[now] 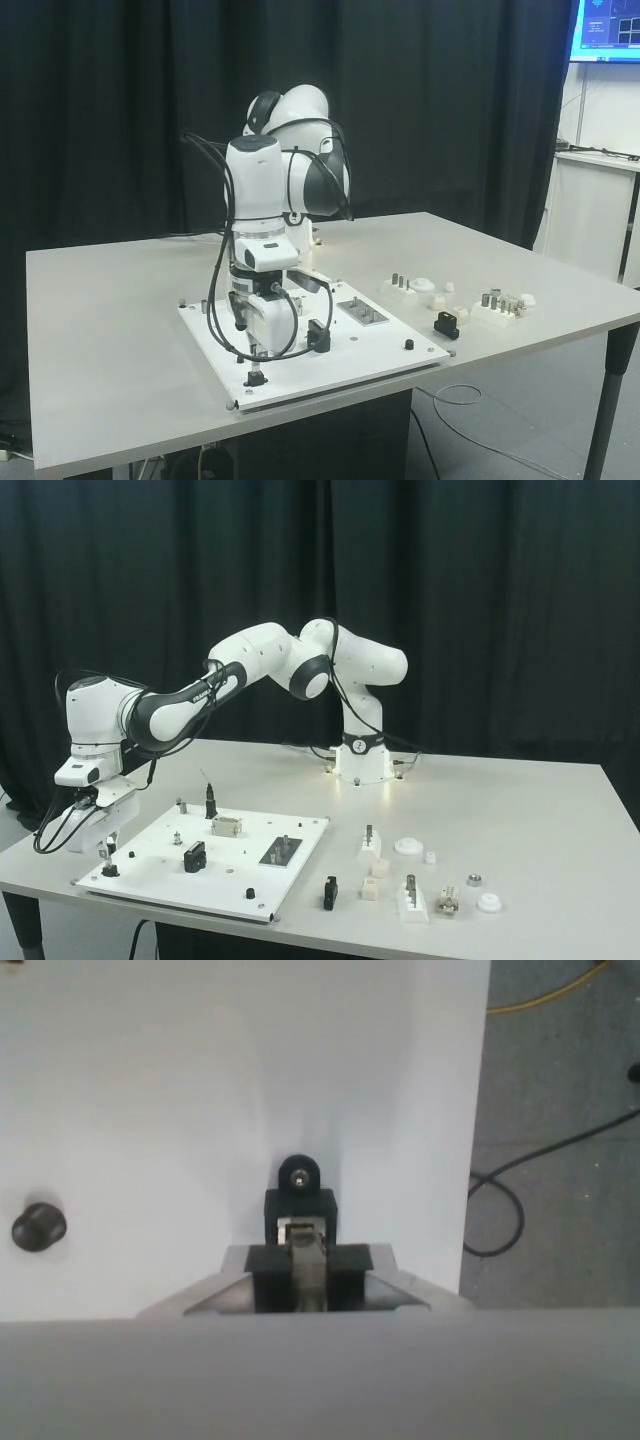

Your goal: Insert Ethernet.

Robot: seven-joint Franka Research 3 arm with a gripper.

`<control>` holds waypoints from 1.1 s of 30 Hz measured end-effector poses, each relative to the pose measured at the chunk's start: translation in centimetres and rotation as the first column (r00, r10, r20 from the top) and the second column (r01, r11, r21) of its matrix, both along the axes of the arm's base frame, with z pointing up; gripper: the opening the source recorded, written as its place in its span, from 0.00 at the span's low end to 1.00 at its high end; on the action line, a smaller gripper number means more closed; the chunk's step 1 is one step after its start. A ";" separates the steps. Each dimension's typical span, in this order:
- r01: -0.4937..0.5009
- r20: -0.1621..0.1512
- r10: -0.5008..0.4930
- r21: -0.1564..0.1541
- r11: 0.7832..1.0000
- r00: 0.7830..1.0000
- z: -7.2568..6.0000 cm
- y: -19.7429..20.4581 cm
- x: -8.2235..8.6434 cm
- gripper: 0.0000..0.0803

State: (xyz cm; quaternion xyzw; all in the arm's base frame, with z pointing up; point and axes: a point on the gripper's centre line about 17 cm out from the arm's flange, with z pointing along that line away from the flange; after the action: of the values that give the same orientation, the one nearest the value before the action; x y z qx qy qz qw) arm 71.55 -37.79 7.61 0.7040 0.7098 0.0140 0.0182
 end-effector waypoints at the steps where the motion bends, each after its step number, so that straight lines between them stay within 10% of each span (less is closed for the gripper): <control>1: 0.000 0.000 0.000 0.000 1.000 1.000 0.0 0.0 0.0 0.08; 33: -0.009 0.000 0.009 -0.001 1.000 1.000 -0.1 0.0 0.0 0.08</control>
State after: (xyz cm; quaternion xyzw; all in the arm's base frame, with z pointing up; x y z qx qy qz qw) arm 71.55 -37.82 7.49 0.7007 0.7131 0.0137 0.0185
